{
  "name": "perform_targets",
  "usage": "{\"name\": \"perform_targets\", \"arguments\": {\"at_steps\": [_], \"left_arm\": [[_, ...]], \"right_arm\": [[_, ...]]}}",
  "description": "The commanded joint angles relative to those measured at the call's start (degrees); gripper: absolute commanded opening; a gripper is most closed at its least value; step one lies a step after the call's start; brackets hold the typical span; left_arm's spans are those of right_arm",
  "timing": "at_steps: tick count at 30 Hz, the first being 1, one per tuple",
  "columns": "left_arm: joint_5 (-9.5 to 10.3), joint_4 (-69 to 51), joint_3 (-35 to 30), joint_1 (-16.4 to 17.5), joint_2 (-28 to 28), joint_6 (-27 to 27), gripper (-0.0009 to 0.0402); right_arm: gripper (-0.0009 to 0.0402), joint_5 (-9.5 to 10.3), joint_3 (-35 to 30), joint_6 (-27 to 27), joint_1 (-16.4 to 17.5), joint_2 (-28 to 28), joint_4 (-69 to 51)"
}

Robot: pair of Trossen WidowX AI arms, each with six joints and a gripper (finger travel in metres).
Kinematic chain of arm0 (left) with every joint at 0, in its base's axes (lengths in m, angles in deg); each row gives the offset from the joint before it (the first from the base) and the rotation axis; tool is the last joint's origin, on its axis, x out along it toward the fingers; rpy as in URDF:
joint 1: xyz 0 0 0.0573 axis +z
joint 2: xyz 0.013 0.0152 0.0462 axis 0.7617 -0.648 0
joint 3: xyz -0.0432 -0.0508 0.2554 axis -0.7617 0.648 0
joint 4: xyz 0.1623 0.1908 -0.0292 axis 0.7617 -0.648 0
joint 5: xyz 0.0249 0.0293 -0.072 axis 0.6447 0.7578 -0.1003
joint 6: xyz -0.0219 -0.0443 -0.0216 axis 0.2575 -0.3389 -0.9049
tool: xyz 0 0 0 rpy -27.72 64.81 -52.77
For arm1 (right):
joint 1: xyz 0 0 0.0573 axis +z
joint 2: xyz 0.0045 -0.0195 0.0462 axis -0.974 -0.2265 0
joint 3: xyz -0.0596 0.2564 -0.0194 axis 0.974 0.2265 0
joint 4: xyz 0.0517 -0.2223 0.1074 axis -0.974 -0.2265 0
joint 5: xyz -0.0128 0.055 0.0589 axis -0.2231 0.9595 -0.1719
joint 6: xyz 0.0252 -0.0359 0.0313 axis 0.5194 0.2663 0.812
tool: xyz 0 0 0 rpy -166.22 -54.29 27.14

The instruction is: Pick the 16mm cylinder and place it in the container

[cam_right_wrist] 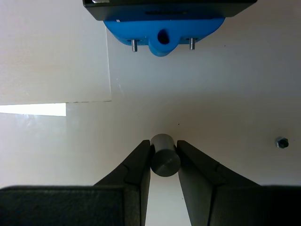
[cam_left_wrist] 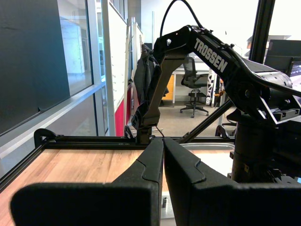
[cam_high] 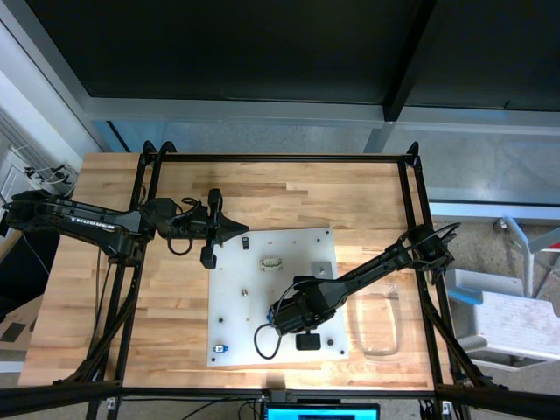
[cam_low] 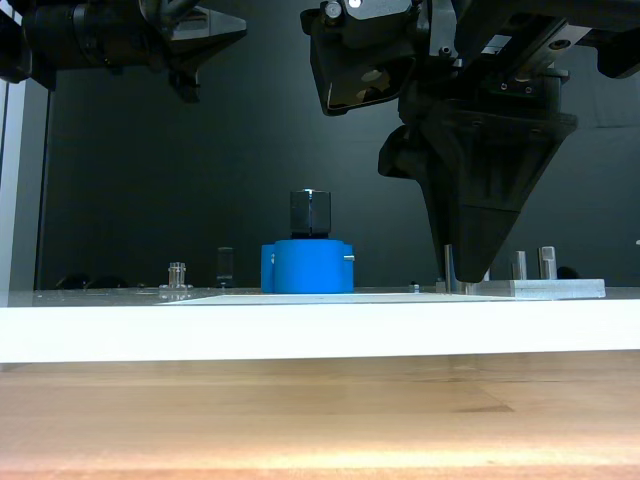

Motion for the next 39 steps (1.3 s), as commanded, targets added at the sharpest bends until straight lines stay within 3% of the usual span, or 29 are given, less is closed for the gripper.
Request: {"name": "perform_targets", "arguments": {"at_steps": [1, 28, 39], "left_arm": [[0.00, 0.0, 0.0, 0.0, 0.0, 0.0, 0.0000], [0.00, 0.0, 0.0, 0.0, 0.0, 0.0, 0.0000], [0.00, 0.0, 0.0, 0.0, 0.0, 0.0, 0.0000]], "right_arm": [[0.0035, 0.09, 0.0, 0.0, 0.0, 0.0, 0.0], [0.0032, 0.28, 0.0, 0.8, 0.2, 8.9, -5.7], [0.0032, 0.15, 0.7, 4.9, 1.6, 13.8, -9.5]]}}
